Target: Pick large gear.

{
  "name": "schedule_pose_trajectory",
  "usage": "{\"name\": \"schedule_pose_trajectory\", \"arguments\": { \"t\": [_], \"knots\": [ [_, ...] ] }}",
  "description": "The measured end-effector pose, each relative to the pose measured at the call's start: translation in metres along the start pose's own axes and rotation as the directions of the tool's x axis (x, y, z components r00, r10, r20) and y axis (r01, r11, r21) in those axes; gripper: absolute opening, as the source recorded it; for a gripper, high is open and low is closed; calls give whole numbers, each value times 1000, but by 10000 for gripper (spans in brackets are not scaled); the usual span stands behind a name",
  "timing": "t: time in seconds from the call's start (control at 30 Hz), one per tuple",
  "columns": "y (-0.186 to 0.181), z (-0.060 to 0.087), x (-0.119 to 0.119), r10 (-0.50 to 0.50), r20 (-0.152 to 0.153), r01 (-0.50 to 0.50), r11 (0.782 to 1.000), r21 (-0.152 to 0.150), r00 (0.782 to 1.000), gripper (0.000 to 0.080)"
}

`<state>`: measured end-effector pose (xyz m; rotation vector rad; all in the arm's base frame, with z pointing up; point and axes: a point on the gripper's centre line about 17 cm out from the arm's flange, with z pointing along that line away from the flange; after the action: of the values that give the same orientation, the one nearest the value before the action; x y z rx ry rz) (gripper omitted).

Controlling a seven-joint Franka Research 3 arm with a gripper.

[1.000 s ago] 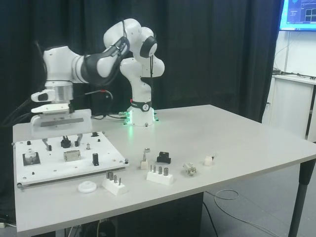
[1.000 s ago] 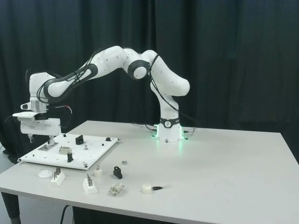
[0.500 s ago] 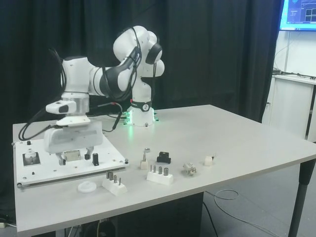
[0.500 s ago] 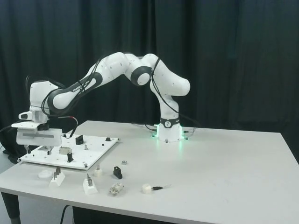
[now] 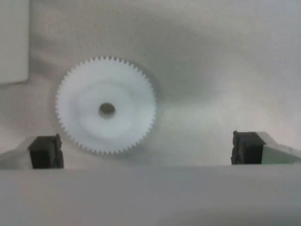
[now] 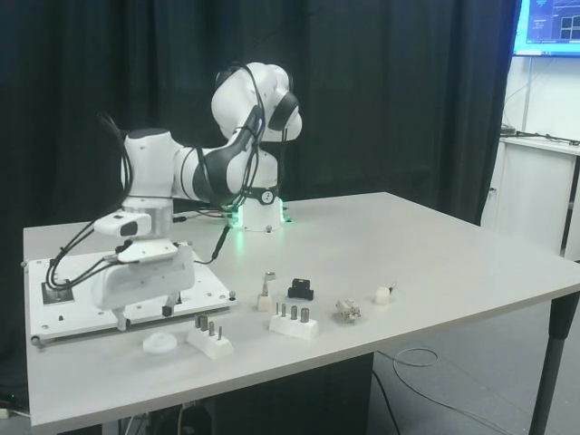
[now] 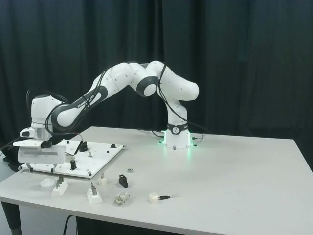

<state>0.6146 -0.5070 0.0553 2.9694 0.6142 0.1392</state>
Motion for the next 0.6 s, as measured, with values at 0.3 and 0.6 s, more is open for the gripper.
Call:
{"name": "schedule_pose_trajectory", "arguments": {
  "t": [0.3, 0.6],
  "knots": [
    [-12, 17, -4, 2, 15, -2, 999, 33, 1000, 800],
    [-22, 21, -6, 6, 21, -7, 998, 67, 1000, 800]
  ]
}}
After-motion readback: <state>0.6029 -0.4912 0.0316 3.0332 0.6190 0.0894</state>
